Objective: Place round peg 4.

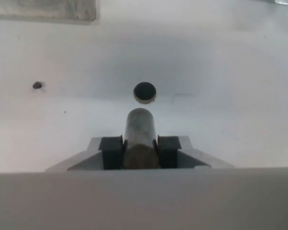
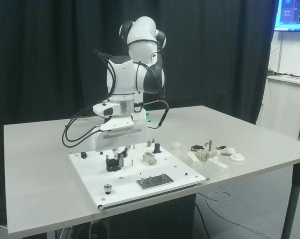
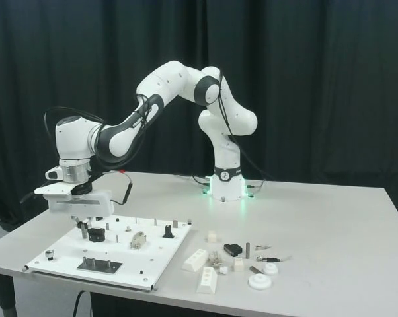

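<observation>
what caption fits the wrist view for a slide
Gripper shut on the round peg, held just short of a dark round hole in the white board.

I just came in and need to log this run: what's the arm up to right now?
The white Franka arm is reaching over the white board on the grey table. Its claw is shut on a round peg, held upright above the board. In the wrist view, a dark round hole in the board lies just ahead of the peg's tip, so the peg is not yet inserted. Loose small parts lie on the table beside the board.
</observation>
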You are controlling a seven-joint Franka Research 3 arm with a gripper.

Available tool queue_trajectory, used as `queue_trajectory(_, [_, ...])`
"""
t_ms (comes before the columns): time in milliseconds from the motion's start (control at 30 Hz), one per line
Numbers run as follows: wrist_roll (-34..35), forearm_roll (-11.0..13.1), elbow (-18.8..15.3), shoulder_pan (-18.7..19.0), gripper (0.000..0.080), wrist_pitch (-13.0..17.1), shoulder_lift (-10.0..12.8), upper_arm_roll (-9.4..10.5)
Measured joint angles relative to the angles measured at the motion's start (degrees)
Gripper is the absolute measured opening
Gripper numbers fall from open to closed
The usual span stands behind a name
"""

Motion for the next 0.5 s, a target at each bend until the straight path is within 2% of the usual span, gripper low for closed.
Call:
queue_trajectory(233, [0.0, 0.1, 0.0, 0.7, 0.015, -0.8, -0.3, 0.02])
queue_trajectory(500, [0.0, 0.4, -0.1, 2.4, 0.015, -4.7, -1.3, 0.02])
